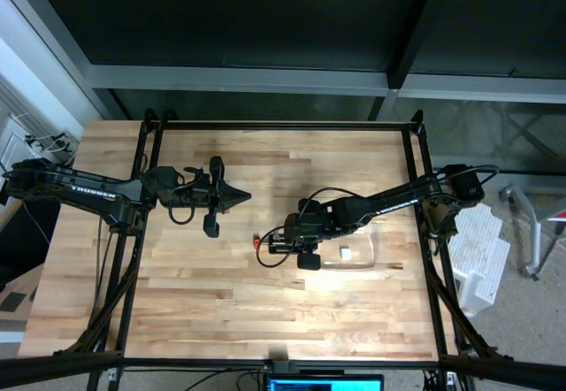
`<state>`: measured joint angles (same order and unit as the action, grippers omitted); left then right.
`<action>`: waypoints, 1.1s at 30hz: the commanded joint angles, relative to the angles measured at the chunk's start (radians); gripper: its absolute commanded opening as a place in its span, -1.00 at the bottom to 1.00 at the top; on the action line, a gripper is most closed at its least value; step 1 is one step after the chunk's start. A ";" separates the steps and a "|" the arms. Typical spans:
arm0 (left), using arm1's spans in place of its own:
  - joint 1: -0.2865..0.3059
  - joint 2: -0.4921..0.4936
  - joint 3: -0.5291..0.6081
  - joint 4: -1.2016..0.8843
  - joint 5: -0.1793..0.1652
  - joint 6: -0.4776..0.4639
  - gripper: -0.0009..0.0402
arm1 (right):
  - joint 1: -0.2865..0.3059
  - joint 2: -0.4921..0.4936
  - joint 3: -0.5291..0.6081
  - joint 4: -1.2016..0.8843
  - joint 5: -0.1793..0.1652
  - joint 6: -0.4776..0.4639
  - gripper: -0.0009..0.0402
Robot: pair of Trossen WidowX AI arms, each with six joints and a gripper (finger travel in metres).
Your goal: Remove the RCA connector from the receptacle and place in the container
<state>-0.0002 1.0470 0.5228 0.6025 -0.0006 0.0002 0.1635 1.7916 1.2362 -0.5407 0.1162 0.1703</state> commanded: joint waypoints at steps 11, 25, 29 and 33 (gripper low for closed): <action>0.000 0.000 0.000 0.000 0.000 0.000 -0.96 | 0.000 -0.005 0.000 0.001 -0.003 0.001 -0.93; 0.000 0.000 0.000 0.000 0.000 0.000 -0.96 | 0.000 -0.089 0.000 -0.001 -0.003 -0.003 -0.93; 0.000 0.000 0.000 0.000 0.000 0.000 -0.96 | 0.000 -0.138 0.000 -0.007 -0.003 -0.007 -0.93; 0.000 0.000 0.000 0.000 0.000 0.000 -0.96 | 0.000 -0.185 0.000 -0.025 -0.003 -0.007 -0.93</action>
